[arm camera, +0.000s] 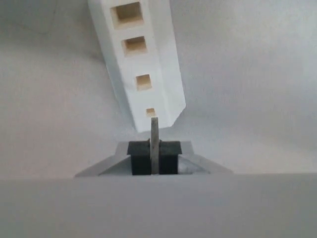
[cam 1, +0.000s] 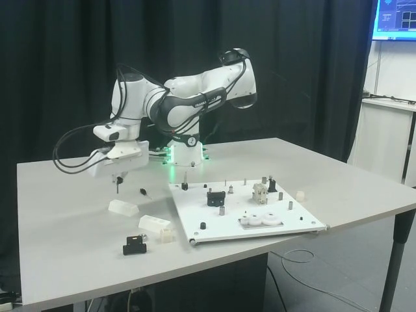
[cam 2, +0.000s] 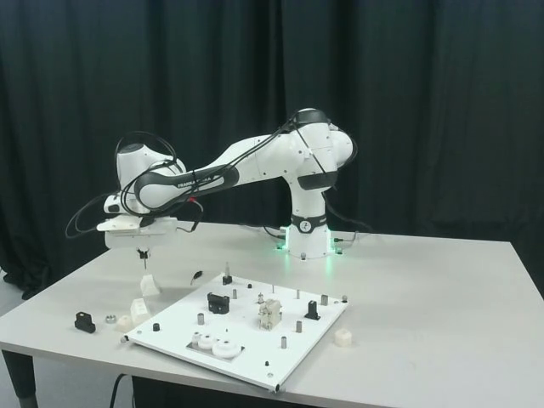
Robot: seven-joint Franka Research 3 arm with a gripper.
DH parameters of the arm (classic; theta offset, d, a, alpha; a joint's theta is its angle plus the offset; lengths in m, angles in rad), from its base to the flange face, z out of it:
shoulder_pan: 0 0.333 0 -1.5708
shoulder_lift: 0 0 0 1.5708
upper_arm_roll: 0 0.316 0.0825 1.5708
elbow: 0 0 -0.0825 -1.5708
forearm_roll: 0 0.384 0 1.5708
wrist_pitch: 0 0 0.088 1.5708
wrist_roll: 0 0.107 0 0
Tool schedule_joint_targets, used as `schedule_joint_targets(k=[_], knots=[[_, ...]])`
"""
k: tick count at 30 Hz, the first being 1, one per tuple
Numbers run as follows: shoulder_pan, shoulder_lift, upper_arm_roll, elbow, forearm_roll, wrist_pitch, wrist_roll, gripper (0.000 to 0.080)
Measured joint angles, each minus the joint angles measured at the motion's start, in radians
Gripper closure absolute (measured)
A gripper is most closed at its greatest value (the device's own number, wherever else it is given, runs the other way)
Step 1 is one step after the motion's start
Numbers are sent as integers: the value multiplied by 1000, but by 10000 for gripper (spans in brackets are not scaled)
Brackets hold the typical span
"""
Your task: Insert square peg 1.
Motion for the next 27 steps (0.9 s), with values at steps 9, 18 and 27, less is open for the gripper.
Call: schedule_joint_targets(k=[9,18,27], knots=[[12,0,-14,36,3,-67,208,771],[44,0,-65,104,5,-190,449,771],[87,0,-114,169,19,-284,710,771]])
